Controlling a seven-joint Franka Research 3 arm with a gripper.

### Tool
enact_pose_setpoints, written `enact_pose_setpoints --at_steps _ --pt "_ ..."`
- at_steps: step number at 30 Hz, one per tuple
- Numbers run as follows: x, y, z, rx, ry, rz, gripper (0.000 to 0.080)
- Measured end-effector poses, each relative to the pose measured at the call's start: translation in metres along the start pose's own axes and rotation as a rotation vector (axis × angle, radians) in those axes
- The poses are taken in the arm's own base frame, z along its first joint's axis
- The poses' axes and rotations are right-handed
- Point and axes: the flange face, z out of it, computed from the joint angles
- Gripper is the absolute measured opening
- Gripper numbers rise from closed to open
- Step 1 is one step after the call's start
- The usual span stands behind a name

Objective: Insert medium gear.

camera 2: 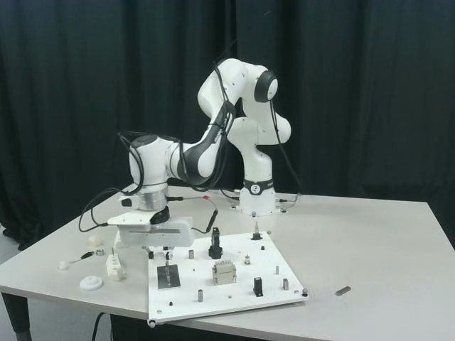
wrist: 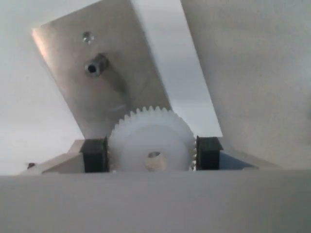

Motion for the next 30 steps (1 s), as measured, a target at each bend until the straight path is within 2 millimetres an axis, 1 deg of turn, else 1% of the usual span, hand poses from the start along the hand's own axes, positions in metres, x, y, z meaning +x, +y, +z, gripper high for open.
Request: enact_pose_setpoints --at_steps 6,14,22,30 --pt "-0.017 0.004 0.002 0.02 0.062 -0.004 0.039" --pt "-0.033 0.005 0.011 0.032 0.126 -0.022 0.039" --pt "-0.041 0.002 0.023 0.036 0.163 -0.037 0.039" --pt "-0.044 0.003 0.027 0.037 0.178 -0.046 0.039"
